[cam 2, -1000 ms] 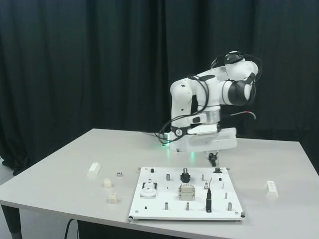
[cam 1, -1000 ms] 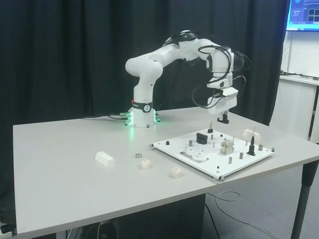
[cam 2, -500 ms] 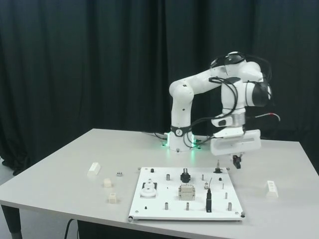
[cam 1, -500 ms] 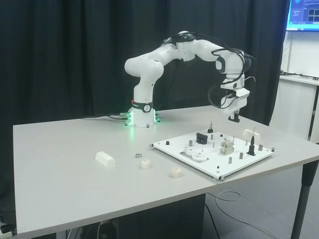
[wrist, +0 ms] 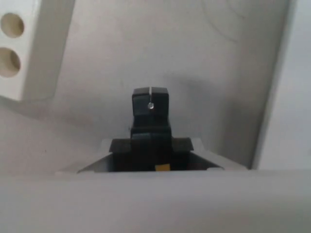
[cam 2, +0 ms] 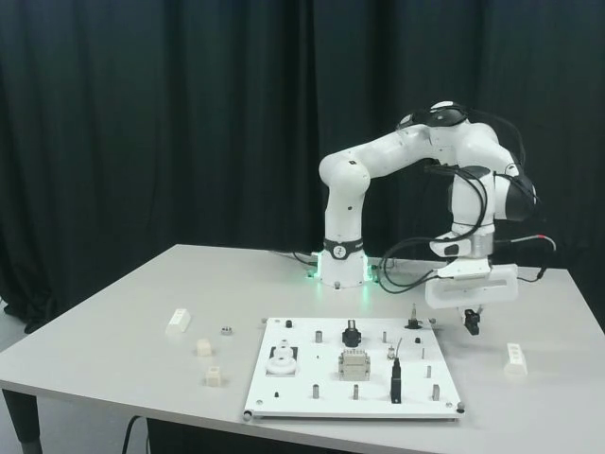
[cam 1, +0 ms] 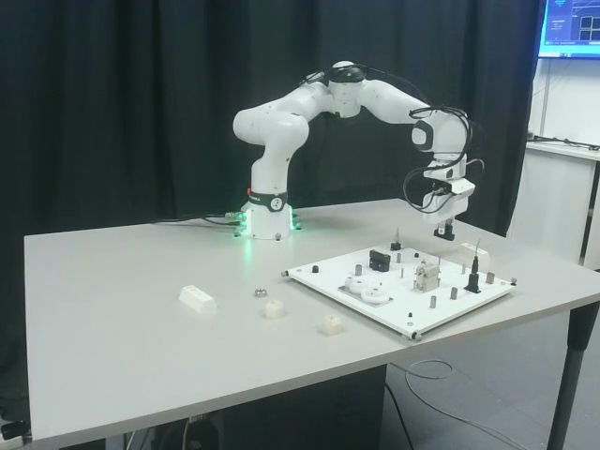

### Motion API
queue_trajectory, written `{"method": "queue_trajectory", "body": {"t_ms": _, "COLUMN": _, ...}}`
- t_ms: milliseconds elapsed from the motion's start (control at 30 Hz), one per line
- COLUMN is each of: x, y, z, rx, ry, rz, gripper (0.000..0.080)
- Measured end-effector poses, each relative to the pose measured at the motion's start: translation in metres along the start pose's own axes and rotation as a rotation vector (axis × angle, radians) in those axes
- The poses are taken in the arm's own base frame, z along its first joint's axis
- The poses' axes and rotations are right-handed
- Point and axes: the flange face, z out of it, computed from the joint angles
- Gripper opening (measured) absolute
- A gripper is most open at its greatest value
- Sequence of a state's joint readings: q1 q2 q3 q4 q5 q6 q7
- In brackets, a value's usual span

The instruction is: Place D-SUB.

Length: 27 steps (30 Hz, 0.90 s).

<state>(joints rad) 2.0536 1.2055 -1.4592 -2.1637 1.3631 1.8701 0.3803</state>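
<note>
Three small white pieces and a tiny grey nut (cam 2: 227, 330) lie on the grey table (cam 2: 113, 331) toward its front left corner, as the second room view has it. A cube (cam 2: 214, 376) sits closest to the front edge, a second cube (cam 2: 203, 347) is just behind it, and a longer block (cam 2: 177, 323) lies farther back and nearer the left edge.

Beside them, along the front edge, lies a white board (cam 2: 312, 402). It carries a stack of white discs (cam 2: 281, 359), a pale boxy part (cam 2: 354, 364), an upright black connector (cam 2: 396, 383), a black round fitting (cam 2: 351, 334) and several short grey pegs.

Off the board's right edge, resting flat on the bare table near the table's right edge, is the D-SUB (cam 2: 515, 359), a white block. In the wrist view two round holes show in its face.

The gripper (cam 2: 470, 327) hangs above the table between the board's right edge and the D-SUB, touching neither and pointing straight down. Its black fingers (wrist: 150, 104) are pressed together with only a thin seam between them, and they grasp nothing.

Farthest back, near the table's rear edge, stands the white arm's base (cam 2: 343, 268) with green lights at its foot. The arm rises from it, arches over the table and comes down to the wrist.
</note>
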Motion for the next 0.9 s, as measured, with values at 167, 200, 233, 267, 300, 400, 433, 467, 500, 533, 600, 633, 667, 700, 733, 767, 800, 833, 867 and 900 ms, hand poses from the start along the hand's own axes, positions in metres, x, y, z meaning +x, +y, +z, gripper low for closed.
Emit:
{"method": "queue_trajectory", "body": {"t_ms": 167, "x": -0.010, "y": -0.007, "z": 0.012, "rx": -0.005, "ry": 0.023, "rz": 0.001, "gripper": 0.0153}}
{"method": "queue_trajectory", "body": {"t_ms": 200, "x": -0.012, "y": -0.008, "z": 0.013, "rx": -0.006, "ry": 0.026, "rz": 0.002, "gripper": 0.0153}}
{"method": "queue_trajectory", "body": {"t_ms": 233, "x": -0.013, "y": -0.008, "z": 0.015, "rx": -0.006, "ry": 0.030, "rz": 0.003, "gripper": 0.0153}}
{"method": "queue_trajectory", "body": {"t_ms": 267, "x": -0.014, "y": -0.009, "z": 0.016, "rx": -0.006, "ry": 0.034, "rz": 0.003, "gripper": 0.0153}}
{"method": "queue_trajectory", "body": {"t_ms": 300, "x": -0.015, "y": -0.010, "z": 0.018, "rx": -0.007, "ry": 0.036, "rz": 0.003, "gripper": 0.0153}}
{"method": "queue_trajectory", "body": {"t_ms": 400, "x": -0.018, "y": -0.011, "z": 0.021, "rx": -0.008, "ry": 0.042, "rz": 0.002, "gripper": 0.0153}}
{"method": "queue_trajectory", "body": {"t_ms": 433, "x": -0.019, "y": -0.011, "z": 0.022, "rx": -0.008, "ry": 0.044, "rz": 0.001, "gripper": 0.0153}}
{"method": "queue_trajectory", "body": {"t_ms": 467, "x": -0.019, "y": -0.012, "z": 0.023, "rx": -0.009, "ry": 0.045, "rz": -0.001, "gripper": 0.0153}}
{"method": "queue_trajectory", "body": {"t_ms": 500, "x": -0.020, "y": -0.012, "z": 0.024, "rx": -0.009, "ry": 0.046, "rz": -0.002, "gripper": 0.0153}}
{"method": "queue_trajectory", "body": {"t_ms": 533, "x": -0.020, "y": -0.012, "z": 0.024, "rx": -0.010, "ry": 0.047, "rz": -0.003, "gripper": 0.0153}}
{"method": "queue_trajectory", "body": {"t_ms": 600, "x": -0.021, "y": -0.013, "z": 0.025, "rx": -0.010, "ry": 0.049, "rz": -0.005, "gripper": 0.0153}}
{"method": "queue_trajectory", "body": {"t_ms": 633, "x": -0.021, "y": -0.013, "z": 0.026, "rx": -0.010, "ry": 0.050, "rz": -0.006, "gripper": 0.0153}}
{"method": "queue_trajectory", "body": {"t_ms": 667, "x": -0.022, "y": -0.013, "z": 0.026, "rx": -0.010, "ry": 0.052, "rz": -0.007, "gripper": 0.0153}}
{"method": "queue_trajectory", "body": {"t_ms": 700, "x": -0.022, "y": -0.013, "z": 0.027, "rx": -0.011, "ry": 0.052, "rz": -0.008, "gripper": 0.0153}}
{"method": "queue_trajectory", "body": {"t_ms": 733, "x": -0.022, "y": -0.013, "z": 0.028, "rx": -0.011, "ry": 0.052, "rz": -0.009, "gripper": 0.0153}}
{"method": "queue_trajectory", "body": {"t_ms": 767, "x": -0.023, "y": -0.013, "z": 0.028, "rx": -0.012, "ry": 0.051, "rz": -0.009, "gripper": 0.0153}}
{"method": "queue_trajectory", "body": {"t_ms": 800, "x": -0.023, "y": -0.013, "z": 0.028, "rx": -0.012, "ry": 0.051, "rz": -0.008, "gripper": 0.0153}}
{"method": "queue_trajectory", "body": {"t_ms": 833, "x": -0.023, "y": -0.013, "z": 0.028, "rx": -0.012, "ry": 0.051, "rz": -0.006, "gripper": 0.0153}}
{"method": "queue_trajectory", "body": {"t_ms": 867, "x": -0.023, "y": -0.014, "z": 0.028, "rx": -0.012, "ry": 0.051, "rz": -0.005, "gripper": 0.0153}}
{"method": "queue_trajectory", "body": {"t_ms": 900, "x": -0.023, "y": -0.014, "z": 0.028, "rx": -0.012, "ry": 0.051, "rz": -0.004, "gripper": 0.0153}}
